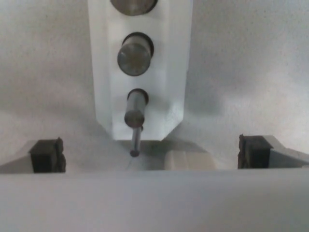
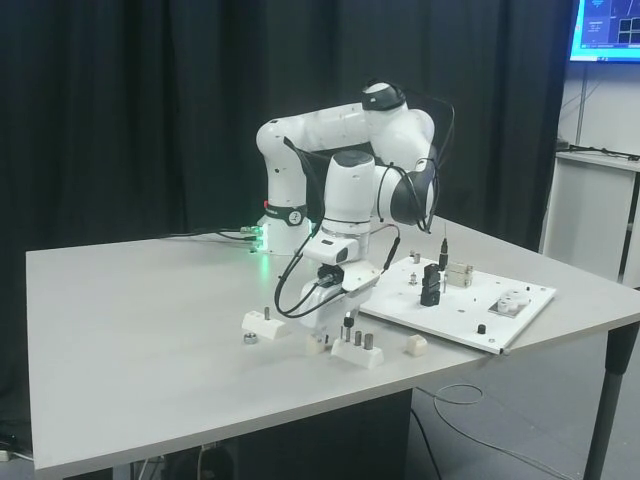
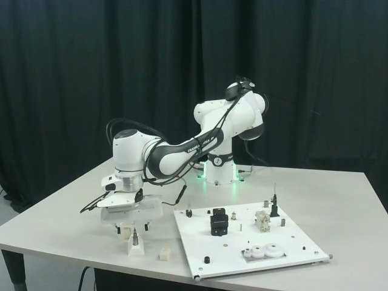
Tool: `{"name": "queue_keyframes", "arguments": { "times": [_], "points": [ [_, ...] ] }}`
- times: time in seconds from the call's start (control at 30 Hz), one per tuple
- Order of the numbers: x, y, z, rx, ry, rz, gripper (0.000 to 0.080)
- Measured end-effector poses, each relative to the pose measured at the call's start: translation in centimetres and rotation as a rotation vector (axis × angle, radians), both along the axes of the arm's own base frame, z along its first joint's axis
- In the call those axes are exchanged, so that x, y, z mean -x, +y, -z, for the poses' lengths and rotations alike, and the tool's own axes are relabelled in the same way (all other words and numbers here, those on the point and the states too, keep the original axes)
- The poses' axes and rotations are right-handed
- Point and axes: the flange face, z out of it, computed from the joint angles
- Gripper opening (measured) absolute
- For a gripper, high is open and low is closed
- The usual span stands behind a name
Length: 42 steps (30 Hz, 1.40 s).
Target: Pick round peg 1.
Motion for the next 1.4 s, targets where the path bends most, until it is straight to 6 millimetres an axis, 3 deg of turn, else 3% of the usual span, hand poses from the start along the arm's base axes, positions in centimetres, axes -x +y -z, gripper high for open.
{"name": "queue_keyframes", "arguments": {
  "times": [0.43,0.47,0.63,0.67,0.93,0.97,1.17,1.2,1.4],
  "points": [
    [-0.09,0.01,-0.04,-0.001,-0.008,0.002,0.08],
    [-0.09,0.02,-0.04,-0.001,-0.008,0.002,0.0708],
    [-0.12,0.05,-0.09,-0.002,-0.01,0.002,0.0708],
    [-0.13,0.07,-0.1,-0.002,-0.01,0.001,0.0548],
    [-0.24,0.22,-0.23,-0.006,-0.016,0.003,0.0548],
    [-0.25,0.25,-0.25,-0.006,-0.017,0.003,0.019],
    [-0.3,0.34,-0.29,-0.007,-0.02,0.004,0.019],
    [-0.3,0.35,-0.29,-0.008,-0.02,0.004,0.0047],
    [-0.29,0.36,-0.3,-0.008,-0.02,0.005,0.0047]
  ]
}}
